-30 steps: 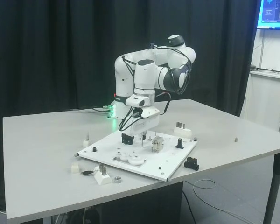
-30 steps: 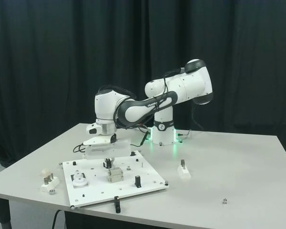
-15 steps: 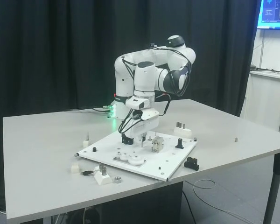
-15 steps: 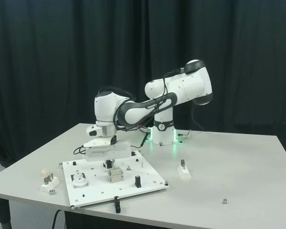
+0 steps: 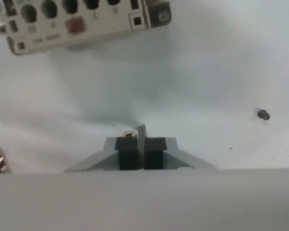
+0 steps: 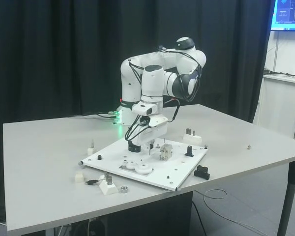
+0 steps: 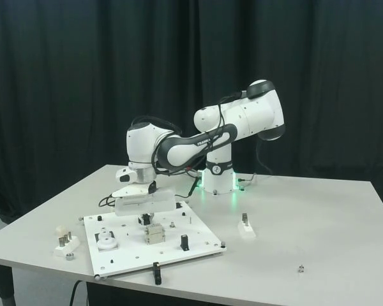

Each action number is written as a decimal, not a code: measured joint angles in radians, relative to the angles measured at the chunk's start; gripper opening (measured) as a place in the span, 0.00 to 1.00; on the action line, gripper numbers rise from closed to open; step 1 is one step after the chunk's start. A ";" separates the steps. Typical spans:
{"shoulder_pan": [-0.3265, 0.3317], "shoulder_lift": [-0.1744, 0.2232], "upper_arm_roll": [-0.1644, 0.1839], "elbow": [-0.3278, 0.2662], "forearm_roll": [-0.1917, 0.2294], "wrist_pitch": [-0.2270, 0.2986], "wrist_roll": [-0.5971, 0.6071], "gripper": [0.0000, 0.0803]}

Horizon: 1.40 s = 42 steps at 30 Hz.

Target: Insert square peg 1.

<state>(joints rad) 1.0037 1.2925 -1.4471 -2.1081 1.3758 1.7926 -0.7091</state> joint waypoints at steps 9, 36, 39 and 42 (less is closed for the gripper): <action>0.002 0.000 -0.004 -0.003 -0.003 -0.016 0.000 0.03; 0.029 0.000 -0.008 -0.025 -0.003 -0.020 0.000 0.03; 0.036 0.000 -0.008 -0.029 -0.003 -0.016 0.000 0.03; 0.039 0.000 -0.007 -0.032 -0.002 -0.011 0.000 0.03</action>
<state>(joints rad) 1.0430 1.2925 -1.4546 -2.1401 1.3735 1.7816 -0.7091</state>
